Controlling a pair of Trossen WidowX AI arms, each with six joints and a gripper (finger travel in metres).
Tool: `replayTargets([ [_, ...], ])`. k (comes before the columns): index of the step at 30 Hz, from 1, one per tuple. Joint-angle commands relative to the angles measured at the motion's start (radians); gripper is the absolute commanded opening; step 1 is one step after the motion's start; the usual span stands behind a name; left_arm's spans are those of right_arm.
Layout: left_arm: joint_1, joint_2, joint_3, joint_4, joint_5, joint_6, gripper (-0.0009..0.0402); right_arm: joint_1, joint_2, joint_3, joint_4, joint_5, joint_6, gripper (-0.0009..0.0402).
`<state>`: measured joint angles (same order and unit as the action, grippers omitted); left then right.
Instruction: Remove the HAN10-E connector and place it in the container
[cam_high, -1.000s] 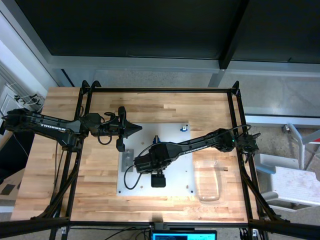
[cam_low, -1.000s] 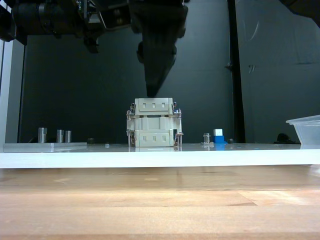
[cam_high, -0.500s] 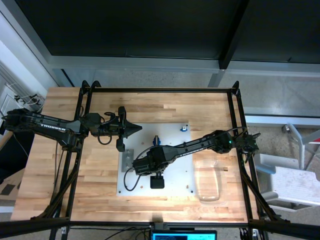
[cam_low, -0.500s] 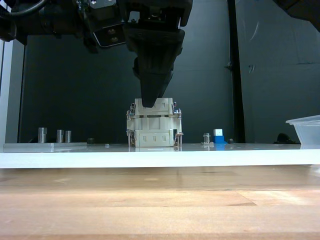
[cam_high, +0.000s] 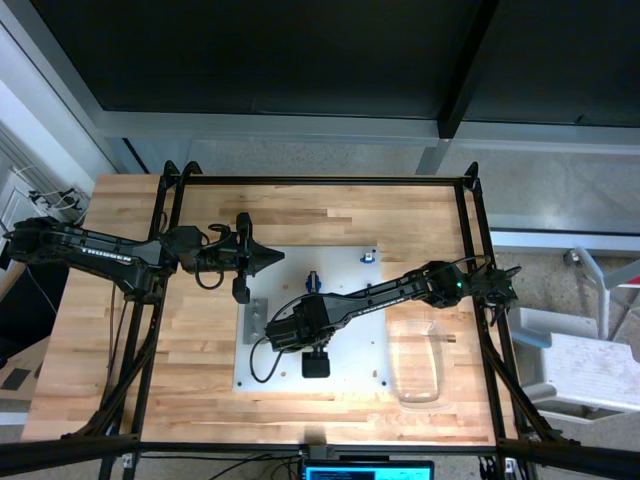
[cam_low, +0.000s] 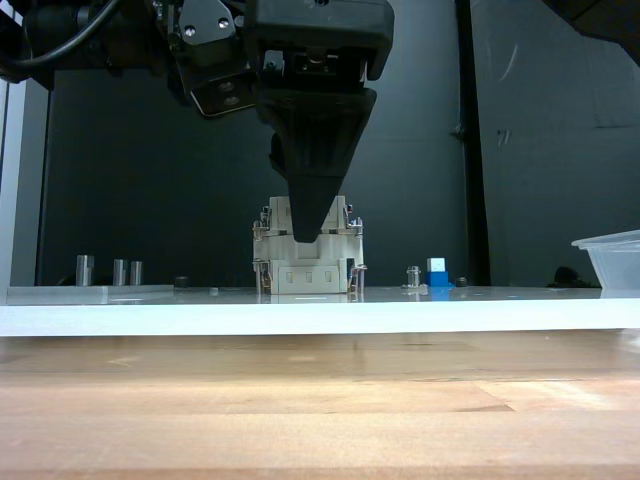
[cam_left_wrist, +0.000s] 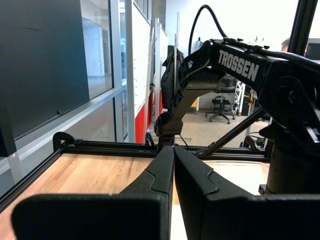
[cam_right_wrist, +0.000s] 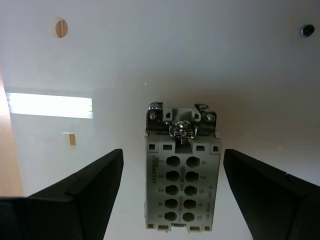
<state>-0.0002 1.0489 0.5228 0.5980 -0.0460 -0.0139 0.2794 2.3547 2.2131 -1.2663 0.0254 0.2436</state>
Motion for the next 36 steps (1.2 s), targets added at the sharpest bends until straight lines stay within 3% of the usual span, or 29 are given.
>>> replayTargets([
  [1,0.000,0.000,0.000,-0.002,0.000,0.000,0.0000,0.000,-0.005,0.001,0.000,0.000,-0.003,0.0256],
  [9,0.000,0.000,0.000,-0.003,0.000,0.000,0.0000,0.000,-0.008,0.002,0.003,0.000,-0.015,0.0197],
  [25,0.000,0.000,0.000,-0.018,0.000,0.000,0.0000,0.002,-0.015,0.002,0.002,-0.003,-0.025,0.0002],
  [36,0.000,0.000,0.000,-0.018,0.000,0.000,0.0000,0.003,-0.051,0.002,-0.011,-0.003,-0.028,0.0008],
])
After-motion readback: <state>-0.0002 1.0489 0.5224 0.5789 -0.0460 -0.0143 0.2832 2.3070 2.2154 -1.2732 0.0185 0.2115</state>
